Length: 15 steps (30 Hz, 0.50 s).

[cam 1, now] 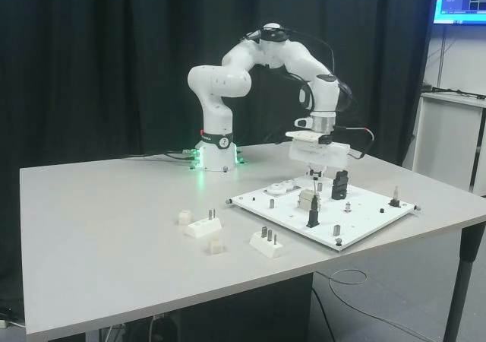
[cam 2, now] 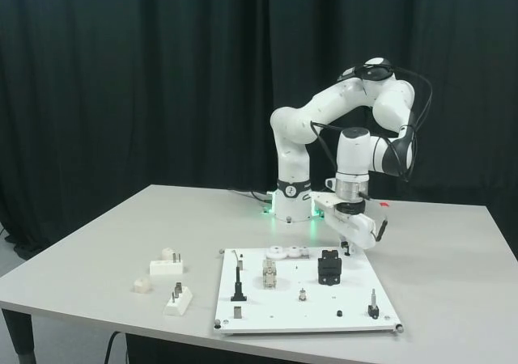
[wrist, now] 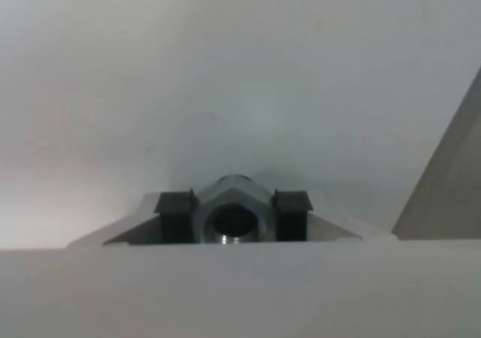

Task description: Insert bolt 4.

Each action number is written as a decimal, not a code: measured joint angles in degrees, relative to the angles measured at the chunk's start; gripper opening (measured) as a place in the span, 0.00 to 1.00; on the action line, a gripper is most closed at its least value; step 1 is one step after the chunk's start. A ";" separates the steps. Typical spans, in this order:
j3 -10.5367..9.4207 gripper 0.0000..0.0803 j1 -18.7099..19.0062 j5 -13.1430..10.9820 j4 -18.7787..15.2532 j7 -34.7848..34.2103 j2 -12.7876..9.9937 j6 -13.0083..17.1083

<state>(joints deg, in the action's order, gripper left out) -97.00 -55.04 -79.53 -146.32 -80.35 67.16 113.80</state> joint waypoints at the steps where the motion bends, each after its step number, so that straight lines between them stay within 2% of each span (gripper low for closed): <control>1: -0.02 0.28 0.01 0.06 0.03 -0.77 0.03 0.00; 15: -0.06 0.28 0.07 0.46 0.13 -15.14 0.11 0.08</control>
<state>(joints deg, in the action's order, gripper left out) -97.06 -54.97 -79.07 -146.18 -95.49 67.27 113.88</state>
